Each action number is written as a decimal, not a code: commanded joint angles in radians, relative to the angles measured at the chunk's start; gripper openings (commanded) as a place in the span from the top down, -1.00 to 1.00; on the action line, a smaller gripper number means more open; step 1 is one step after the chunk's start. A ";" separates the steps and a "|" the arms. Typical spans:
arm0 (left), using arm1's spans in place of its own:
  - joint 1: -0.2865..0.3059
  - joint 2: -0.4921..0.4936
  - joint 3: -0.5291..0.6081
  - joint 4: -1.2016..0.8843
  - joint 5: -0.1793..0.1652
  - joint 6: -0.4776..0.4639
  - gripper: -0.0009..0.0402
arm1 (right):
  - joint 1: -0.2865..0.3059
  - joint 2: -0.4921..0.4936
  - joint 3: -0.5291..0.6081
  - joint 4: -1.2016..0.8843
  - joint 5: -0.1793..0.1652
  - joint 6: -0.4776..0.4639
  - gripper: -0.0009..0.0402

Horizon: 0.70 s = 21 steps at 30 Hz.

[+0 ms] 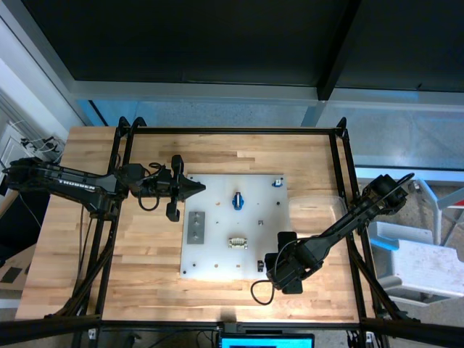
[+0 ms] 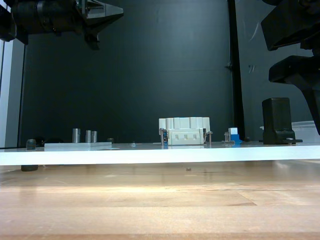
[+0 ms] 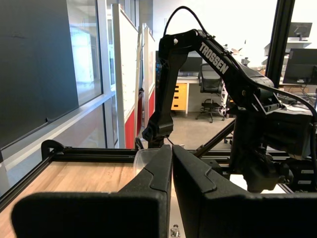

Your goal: Pick the 16mm bar from the taskboard and place it in the container

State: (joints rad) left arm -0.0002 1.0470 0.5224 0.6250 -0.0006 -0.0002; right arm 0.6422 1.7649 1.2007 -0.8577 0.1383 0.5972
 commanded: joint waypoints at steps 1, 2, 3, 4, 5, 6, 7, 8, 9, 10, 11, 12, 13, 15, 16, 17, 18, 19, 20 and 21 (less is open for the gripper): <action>0.000 0.000 0.000 0.000 0.000 0.000 0.96 | 0.000 0.000 0.000 0.000 -0.006 0.001 -0.03; 0.000 0.000 0.000 0.000 0.000 0.000 0.96 | 0.000 0.000 0.000 0.000 -0.009 0.001 0.02; 0.000 0.000 0.000 0.000 0.000 0.000 0.96 | 0.000 -0.001 0.000 0.000 -0.009 0.001 0.06; 0.000 0.000 0.000 0.000 0.000 0.000 0.96 | 0.000 -0.001 0.000 0.000 -0.009 0.001 0.11; 0.000 0.000 0.000 0.000 0.000 0.000 0.96 | 0.000 -0.002 0.000 0.000 -0.009 0.001 0.15; 0.000 0.000 0.000 0.000 0.000 0.000 0.96 | 0.000 -0.002 0.000 0.000 -0.010 0.001 0.20; 0.000 0.000 0.000 0.000 0.000 0.000 0.96 | 0.000 -0.002 0.000 -0.001 -0.010 0.001 0.24; 0.000 0.000 0.000 0.000 0.000 0.000 0.96 | 0.000 -0.002 0.000 -0.001 -0.010 0.001 0.28; 0.000 0.000 0.000 0.000 0.000 0.000 0.96 | 0.000 -0.002 0.000 -0.001 -0.010 0.001 0.33; 0.000 0.000 0.000 0.000 0.000 0.000 0.96 | 0.000 -0.002 0.000 0.000 -0.010 0.001 0.37; 0.000 0.000 0.000 0.000 0.000 0.000 0.96 | 0.000 -0.002 0.000 0.000 -0.010 0.002 0.42; 0.000 0.000 0.000 0.000 0.000 0.000 0.96 | 0.000 -0.002 0.000 0.000 -0.010 0.002 0.46; 0.000 0.000 0.000 0.000 0.000 0.000 0.96 | 0.000 -0.002 0.000 0.000 -0.010 0.002 0.50; 0.000 0.000 0.000 0.000 0.000 0.000 0.96 | 0.000 -0.003 0.000 0.000 -0.010 0.002 0.59; 0.000 0.000 0.000 0.000 0.000 0.000 0.96 | 0.000 -0.003 0.000 0.000 -0.010 0.002 0.63; 0.000 0.000 0.000 0.000 0.000 0.000 0.96 | 0.000 -0.003 0.000 0.000 -0.010 0.002 0.67; 0.000 0.000 0.000 0.000 0.000 0.000 0.96 | 0.000 -0.003 0.000 0.000 -0.011 0.002 0.70; 0.000 0.000 0.000 0.000 0.000 0.000 0.96 | 0.000 -0.004 0.000 0.000 -0.011 0.002 0.74; 0.000 0.000 0.000 0.000 0.000 0.000 0.96 | 0.000 -0.004 0.000 0.001 -0.011 0.002 0.77; 0.000 0.000 0.000 0.000 0.000 0.000 0.96 | 0.000 -0.005 0.000 0.002 -0.011 0.002 0.80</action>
State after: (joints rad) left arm -0.0002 1.0470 0.5228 0.6250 -0.0010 -0.0002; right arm 0.6430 1.7622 1.2007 -0.8555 0.1204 0.6003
